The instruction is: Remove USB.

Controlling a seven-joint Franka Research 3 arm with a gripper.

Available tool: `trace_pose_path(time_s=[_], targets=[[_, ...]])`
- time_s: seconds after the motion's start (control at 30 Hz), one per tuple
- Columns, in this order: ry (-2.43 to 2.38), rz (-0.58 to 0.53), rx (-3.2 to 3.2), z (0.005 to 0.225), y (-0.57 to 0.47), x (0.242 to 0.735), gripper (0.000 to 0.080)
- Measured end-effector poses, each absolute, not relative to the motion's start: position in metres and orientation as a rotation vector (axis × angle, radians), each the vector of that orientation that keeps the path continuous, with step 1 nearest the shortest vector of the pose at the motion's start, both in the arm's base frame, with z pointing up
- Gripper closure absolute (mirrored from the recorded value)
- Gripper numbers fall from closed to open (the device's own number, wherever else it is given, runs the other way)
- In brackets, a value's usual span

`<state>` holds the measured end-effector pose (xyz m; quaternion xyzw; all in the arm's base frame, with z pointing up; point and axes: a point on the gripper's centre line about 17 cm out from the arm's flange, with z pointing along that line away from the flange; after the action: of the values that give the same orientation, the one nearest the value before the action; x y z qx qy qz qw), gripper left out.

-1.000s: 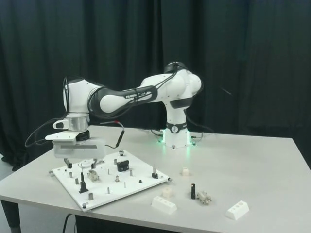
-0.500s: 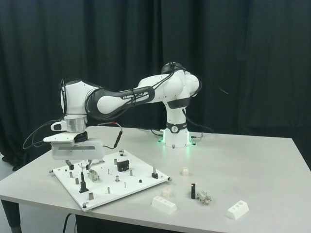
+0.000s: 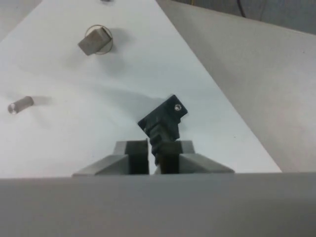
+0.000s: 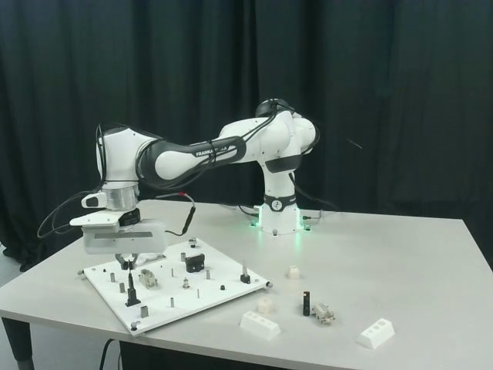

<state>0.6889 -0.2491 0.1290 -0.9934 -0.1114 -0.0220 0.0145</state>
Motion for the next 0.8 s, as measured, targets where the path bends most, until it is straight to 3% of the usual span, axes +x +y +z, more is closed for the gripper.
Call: trace_pose_path(time_s=[0.1,0.13,0.8], targets=[[-0.348,-0.06,-3.083,0.1293,-0.2455,0.6879,0.0672],[-0.348,-0.058,-3.08,0.1292,-0.2446,0.6877,0.0773],[-0.36,-0.022,-3.101,0.1333,-0.2499,0.6848,0.0774]])
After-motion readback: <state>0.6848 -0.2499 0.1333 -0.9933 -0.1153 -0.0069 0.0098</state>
